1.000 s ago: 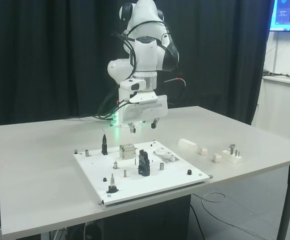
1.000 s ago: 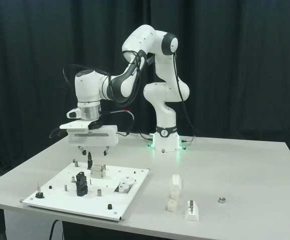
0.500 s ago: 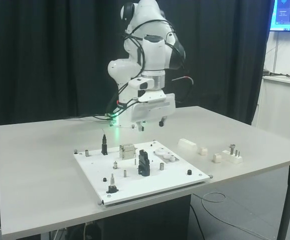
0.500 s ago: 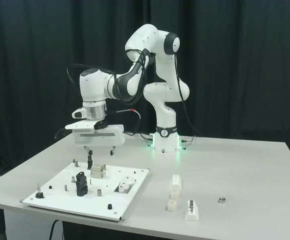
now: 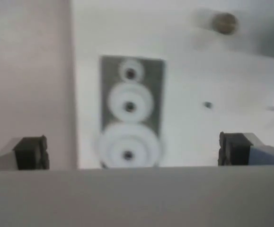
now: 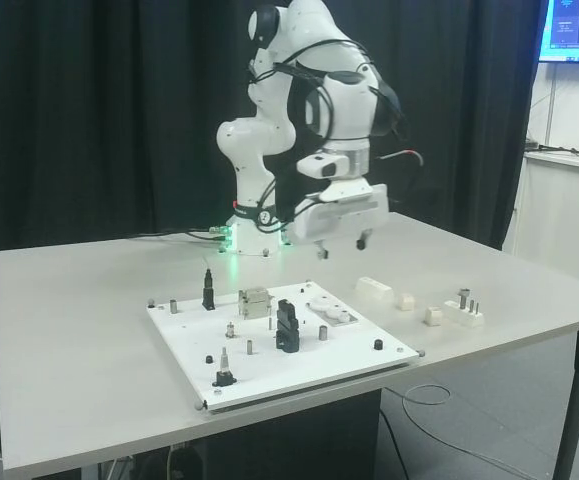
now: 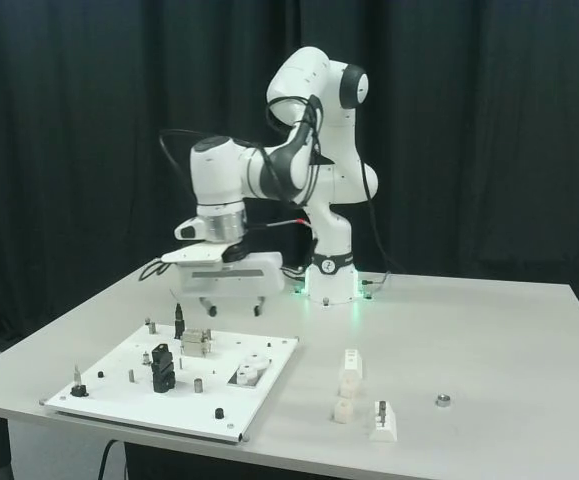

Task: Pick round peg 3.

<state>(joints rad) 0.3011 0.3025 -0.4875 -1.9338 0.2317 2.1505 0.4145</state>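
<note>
Hand (image 6: pixel 340 244), fingers apart and empty, has shifted right from frame centre, above the white board (image 6: pixel 281 345); three white blocks (image 6: pixel 374 287) on the surface (image 6: pixel 79 310).

Franka arm (image 7: pixel 314 120), white, seven joints: base bolted at the rear of the table, with a green light glowing at its foot. Upper links rise to a high elbow, then fold forward and downward. Black cables loop along the forearm. Wrist (image 6: pixel 331 165) turned so the hand points straight down.

Gripper (image 6: pixel 339 246), two-fingered: suspended in the air, touching nothing. Fingers set wide apart, nothing held between them. Black fingertips (image 5: pixel 31 152) appear at opposite edges of the wrist view, with the grey underside of the hand filling the space beneath them.
</note>
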